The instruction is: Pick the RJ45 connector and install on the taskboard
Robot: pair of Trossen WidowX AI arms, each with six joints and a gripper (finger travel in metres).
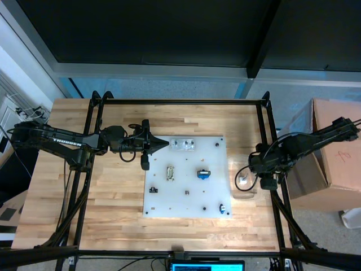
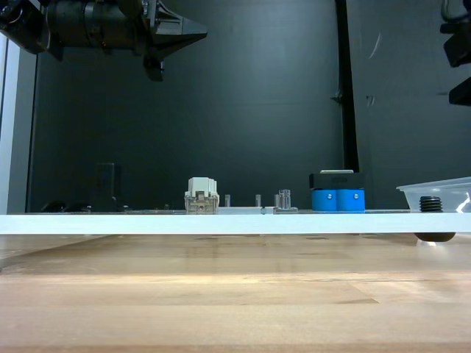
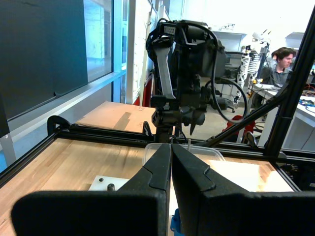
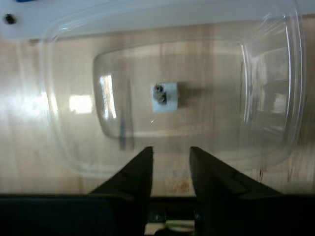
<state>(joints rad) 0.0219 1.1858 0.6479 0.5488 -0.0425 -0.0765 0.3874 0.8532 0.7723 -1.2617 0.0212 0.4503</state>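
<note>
Plastic-trayed connector [image 4: 165, 96], left gripper [image 1: 166, 144], right gripper [image 4: 171, 149] aloft

No legible text; illegibly small white lettering on the left arm [image 1: 66, 142]

I look over a pale wooden bench [image 1: 186, 121] ringed by a black frame [image 1: 180, 102]; a cardboard box [image 1: 333, 152] stands by its right edge; a dark panel [image 2: 257, 110] backs it; bright windows [image 3: 98, 34] line one wall; a person [image 3: 279, 58] sits far off.
</note>
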